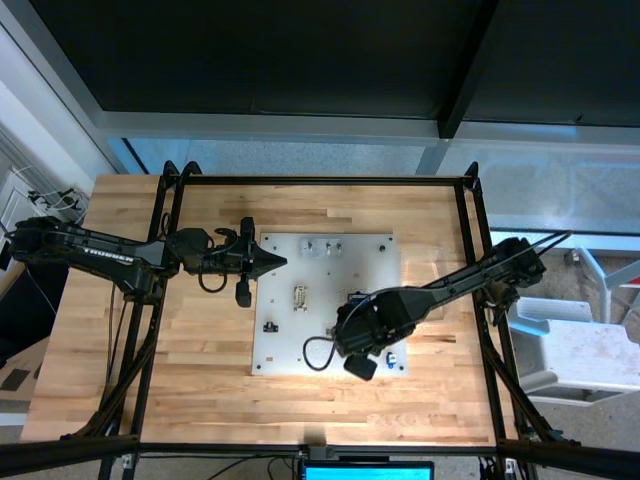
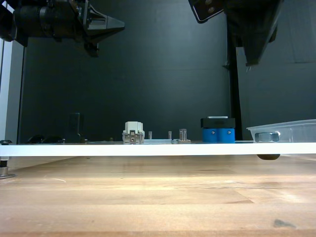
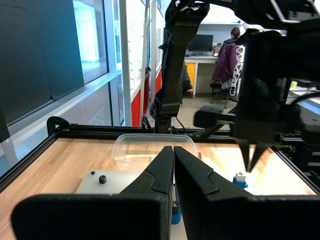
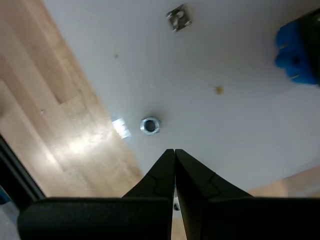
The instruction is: Unfasten the M12 fastener and place in the container
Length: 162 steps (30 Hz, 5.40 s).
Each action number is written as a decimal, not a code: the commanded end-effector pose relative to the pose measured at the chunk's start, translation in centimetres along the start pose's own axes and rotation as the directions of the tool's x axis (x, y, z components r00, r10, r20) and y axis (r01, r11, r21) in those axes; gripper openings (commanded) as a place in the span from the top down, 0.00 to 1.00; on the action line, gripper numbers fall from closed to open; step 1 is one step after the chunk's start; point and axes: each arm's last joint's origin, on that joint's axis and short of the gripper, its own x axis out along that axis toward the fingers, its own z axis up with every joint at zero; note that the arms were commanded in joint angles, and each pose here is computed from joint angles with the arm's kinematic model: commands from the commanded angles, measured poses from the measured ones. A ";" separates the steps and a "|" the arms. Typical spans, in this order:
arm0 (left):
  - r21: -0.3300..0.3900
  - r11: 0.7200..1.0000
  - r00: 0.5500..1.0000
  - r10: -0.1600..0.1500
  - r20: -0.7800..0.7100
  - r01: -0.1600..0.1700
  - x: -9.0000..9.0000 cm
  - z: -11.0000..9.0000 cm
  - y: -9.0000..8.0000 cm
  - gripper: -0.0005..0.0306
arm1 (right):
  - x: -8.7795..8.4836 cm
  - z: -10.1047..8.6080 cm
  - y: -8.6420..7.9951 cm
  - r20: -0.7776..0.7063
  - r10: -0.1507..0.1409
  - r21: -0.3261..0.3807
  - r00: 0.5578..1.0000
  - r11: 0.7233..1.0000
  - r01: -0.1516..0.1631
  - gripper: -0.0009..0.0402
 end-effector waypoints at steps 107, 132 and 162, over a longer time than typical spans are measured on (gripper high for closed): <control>0.000 1.000 1.000 0.000 0.000 0.000 0.0 0.0 0.0 0.98 | 9.1 -0.1 2.3 -0.079 -0.025 -0.107 0.997 0.994 0.017 0.97; 0.000 1.000 1.000 0.000 0.000 0.000 0.0 0.0 0.0 0.98 | 9.1 0.1 2.2 -0.073 -0.022 -0.990 0.997 -0.118 -0.075 0.97; 0.000 1.000 1.000 0.000 0.000 0.000 0.0 0.0 0.0 0.98 | 9.1 0.1 2.1 -0.074 -0.030 -0.989 0.997 -0.126 -0.077 0.57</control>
